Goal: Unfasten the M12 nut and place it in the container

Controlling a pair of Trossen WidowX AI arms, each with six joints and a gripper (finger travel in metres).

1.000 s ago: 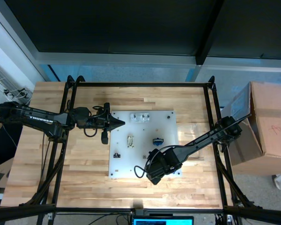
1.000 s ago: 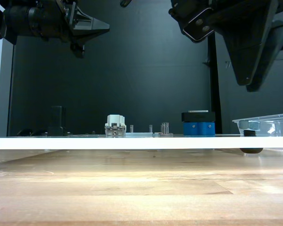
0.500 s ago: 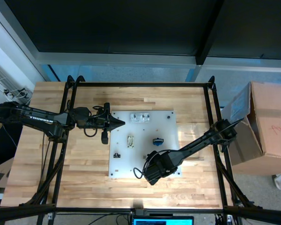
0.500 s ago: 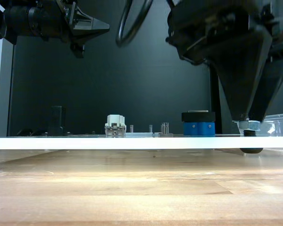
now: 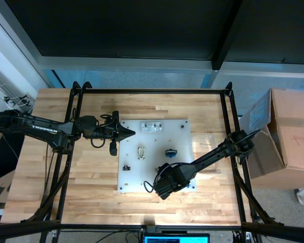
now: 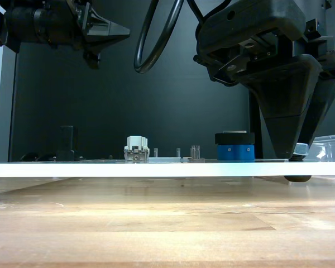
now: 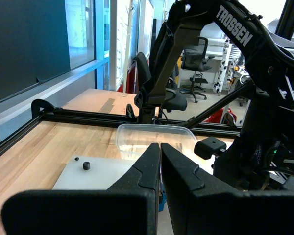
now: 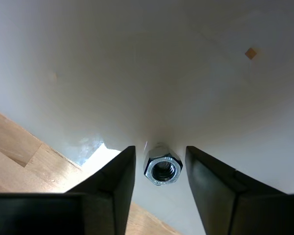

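Observation:
The silver M12 nut (image 8: 162,169) stands upright on the white board (image 8: 196,73). Its stud is hidden beneath it, so I cannot tell from these views how far down it sits. My right gripper (image 8: 160,161) is lowered over it near the board's near right edge, one finger on each side with a small gap to each, so it is open. In the low view the nut (image 6: 301,148) peeks out beside the right gripper's fingers (image 6: 285,139). From above the right gripper (image 5: 164,186) hides it. My left gripper (image 5: 131,133) hovers shut over the board's far left edge.
The clear container (image 5: 209,150) lies on the table right of the board (image 5: 142,172) and shows nothing inside. A blue block (image 6: 234,152), a white connector (image 6: 137,152) and small posts stand mid-board. A cardboard box (image 5: 286,136) sits beyond the right frame rail.
The right gripper has come down from well above the board until its fingers straddle the nut. The nut has stayed in place. The left arm has not moved.

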